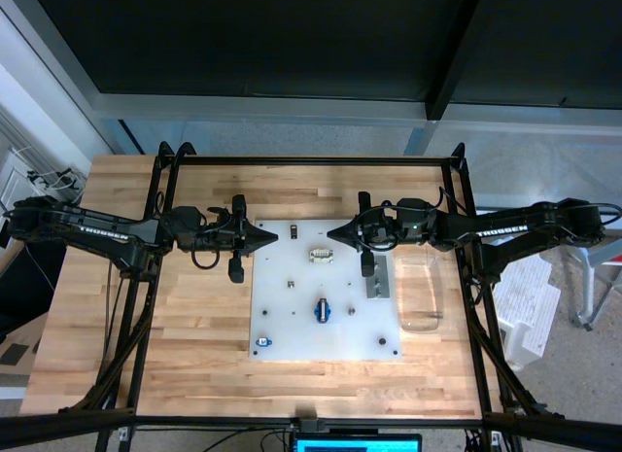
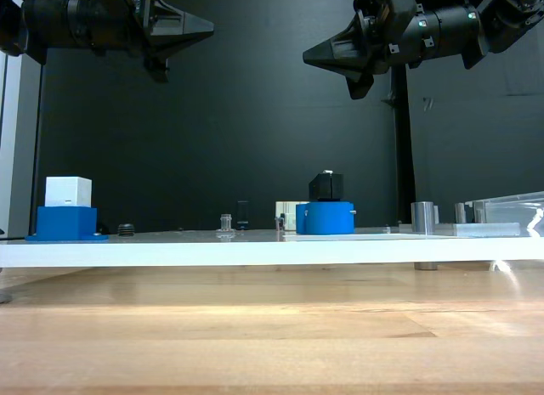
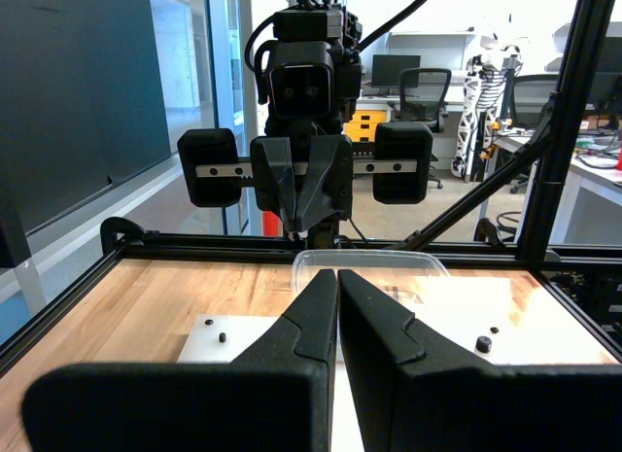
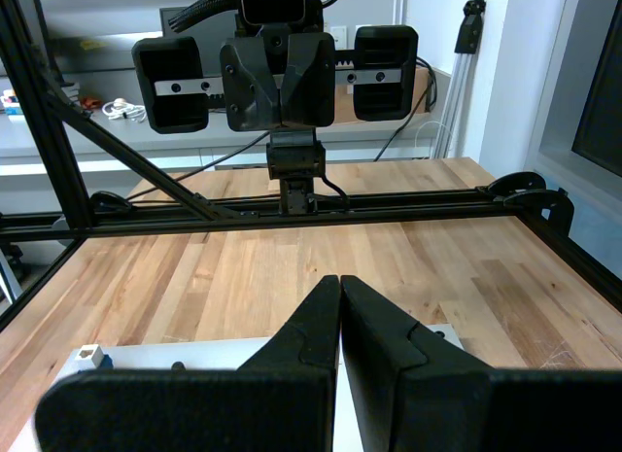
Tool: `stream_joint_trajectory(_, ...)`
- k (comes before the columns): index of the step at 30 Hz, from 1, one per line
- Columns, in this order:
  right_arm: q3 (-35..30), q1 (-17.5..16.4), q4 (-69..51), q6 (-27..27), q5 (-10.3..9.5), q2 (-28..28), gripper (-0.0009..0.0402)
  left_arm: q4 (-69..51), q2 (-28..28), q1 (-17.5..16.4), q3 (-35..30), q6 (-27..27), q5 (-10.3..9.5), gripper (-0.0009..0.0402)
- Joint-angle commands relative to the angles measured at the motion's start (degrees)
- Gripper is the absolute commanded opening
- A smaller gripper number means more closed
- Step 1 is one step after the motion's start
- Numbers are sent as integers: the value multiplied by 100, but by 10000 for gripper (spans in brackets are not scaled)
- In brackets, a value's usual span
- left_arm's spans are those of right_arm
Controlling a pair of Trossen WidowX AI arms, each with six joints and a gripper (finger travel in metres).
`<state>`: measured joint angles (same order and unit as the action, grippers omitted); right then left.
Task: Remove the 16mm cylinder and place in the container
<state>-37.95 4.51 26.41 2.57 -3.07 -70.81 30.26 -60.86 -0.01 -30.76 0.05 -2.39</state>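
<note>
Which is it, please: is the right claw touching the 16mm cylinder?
Apart: the low view shows the right claw high above the 16mm cylinder; the left claw hangs high opposite.

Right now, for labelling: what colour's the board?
White board, high view best; left gripper, right gripper hover shut above.

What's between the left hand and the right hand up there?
Nothing but bare air, as the low view shows: the left hand and right hand, both shut, hang facing each other high above the board.
</note>
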Motion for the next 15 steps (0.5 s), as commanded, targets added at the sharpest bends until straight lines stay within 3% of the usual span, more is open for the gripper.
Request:
stream_joint_trajectory(1, 0, -15, 7, 44, 2, 0, 0, 0, 0, 2, 0, 0, 0, 0)
stream_joint_trajectory(15, -15, -15, -13, 20, 2, 0, 0, 0, 0, 2, 0, 0, 0, 0)
